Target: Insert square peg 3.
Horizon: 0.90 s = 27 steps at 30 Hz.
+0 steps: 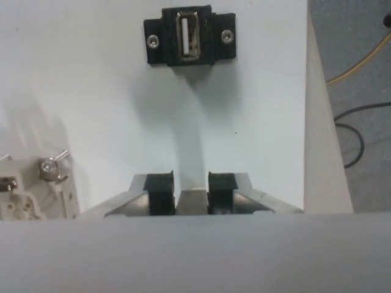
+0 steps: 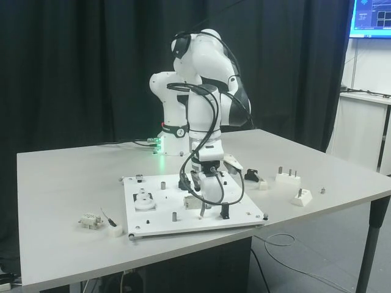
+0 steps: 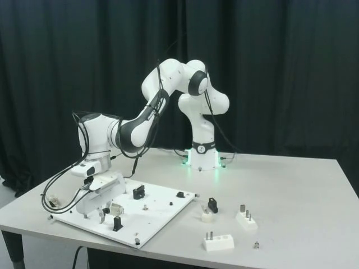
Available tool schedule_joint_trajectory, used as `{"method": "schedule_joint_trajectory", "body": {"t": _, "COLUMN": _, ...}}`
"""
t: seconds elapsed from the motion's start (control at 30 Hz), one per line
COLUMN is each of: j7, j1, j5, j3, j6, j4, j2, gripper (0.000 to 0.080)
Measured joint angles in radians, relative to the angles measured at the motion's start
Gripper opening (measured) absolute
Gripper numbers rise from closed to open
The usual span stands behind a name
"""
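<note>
My gripper [image 1: 191, 183] hangs low over the white task board [image 1: 91, 91], near its front edge. Its two black pads [image 1: 160, 188] stand close together, shut on a grey metal square peg [image 1: 191, 199] held upright between them. In the first room view the gripper [image 2: 201, 204] holds the peg [image 2: 202, 211] just above the board [image 2: 159, 224]. The second room view shows the gripper [image 3: 102, 214] over the board [image 3: 154, 221]. The peg's lower end and any hole beneath it are hidden.
A black socket block [image 1: 189, 35] is screwed to the board just ahead of the gripper [image 2: 225, 210]. A grey connector [image 1: 18, 195] lies beside the board [image 2: 90, 221]. White peg stands [image 2: 287, 177] [image 3: 219, 242] sit on the grey table.
</note>
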Motion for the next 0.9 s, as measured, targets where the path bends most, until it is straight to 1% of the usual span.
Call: {"method": "schedule_joint_trajectory", "body": {"t": 0.9, "j7": 0.0, "j1": -0.001, "j5": 0.0, "j3": 0.0, "j6": 0.0, "j4": 0.001, "j2": 0.009, "gripper": 0.0115}}
